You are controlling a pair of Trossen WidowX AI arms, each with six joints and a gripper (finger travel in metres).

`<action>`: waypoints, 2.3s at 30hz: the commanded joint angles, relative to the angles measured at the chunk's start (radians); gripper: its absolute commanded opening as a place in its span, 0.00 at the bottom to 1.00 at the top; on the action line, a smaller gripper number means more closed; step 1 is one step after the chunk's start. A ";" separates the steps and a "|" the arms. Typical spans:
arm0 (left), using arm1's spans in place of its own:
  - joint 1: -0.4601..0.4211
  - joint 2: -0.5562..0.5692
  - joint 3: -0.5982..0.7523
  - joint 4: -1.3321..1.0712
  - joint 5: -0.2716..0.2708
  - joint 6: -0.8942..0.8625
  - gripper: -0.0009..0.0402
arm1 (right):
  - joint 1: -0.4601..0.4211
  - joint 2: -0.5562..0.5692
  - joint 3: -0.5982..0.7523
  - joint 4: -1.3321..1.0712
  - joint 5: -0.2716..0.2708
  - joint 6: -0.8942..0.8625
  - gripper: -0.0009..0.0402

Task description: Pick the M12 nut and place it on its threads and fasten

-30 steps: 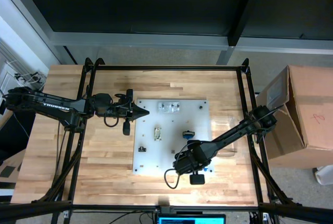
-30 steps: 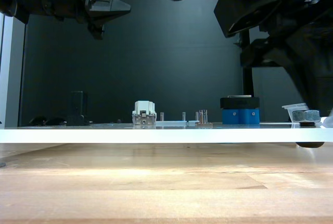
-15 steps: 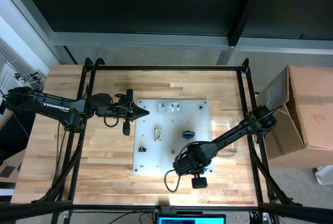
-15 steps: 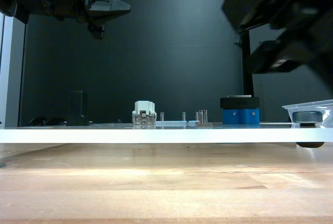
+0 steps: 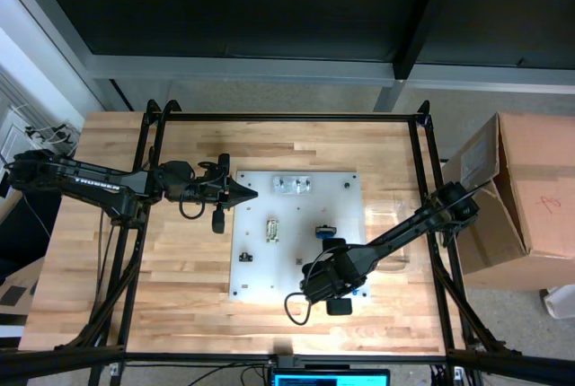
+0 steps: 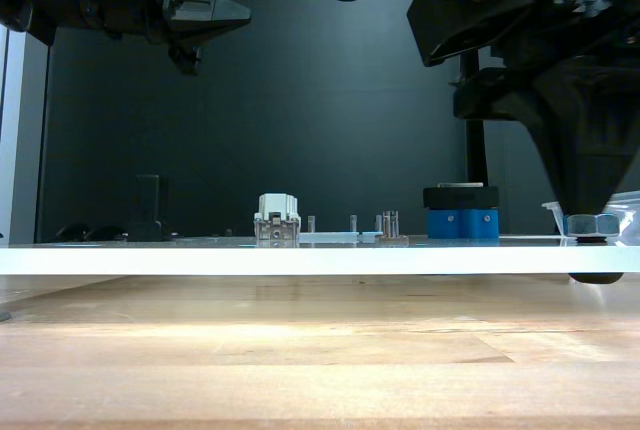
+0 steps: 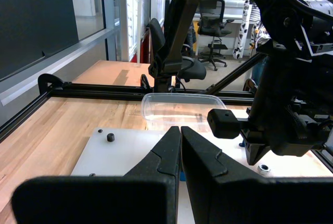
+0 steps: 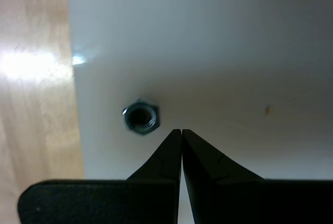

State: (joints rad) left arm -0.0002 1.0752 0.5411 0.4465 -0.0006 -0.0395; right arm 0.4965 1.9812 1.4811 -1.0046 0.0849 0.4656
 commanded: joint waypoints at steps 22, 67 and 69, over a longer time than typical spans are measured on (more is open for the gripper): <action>0.000 0.000 0.000 0.004 0.000 0.000 0.02 | 0.003 0.000 0.002 -0.015 0.034 0.014 0.02; 0.000 0.000 0.000 0.000 0.000 0.000 0.02 | 0.013 -0.007 -0.039 0.103 -0.106 -0.025 0.02; 0.000 0.000 0.000 0.001 0.000 0.000 0.02 | 0.013 -0.007 -0.043 0.099 -0.177 -0.035 0.02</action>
State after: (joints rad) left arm -0.0002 1.0752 0.5411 0.4465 -0.0006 -0.0391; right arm 0.5056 1.9705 1.4414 -0.9081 -0.0189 0.4404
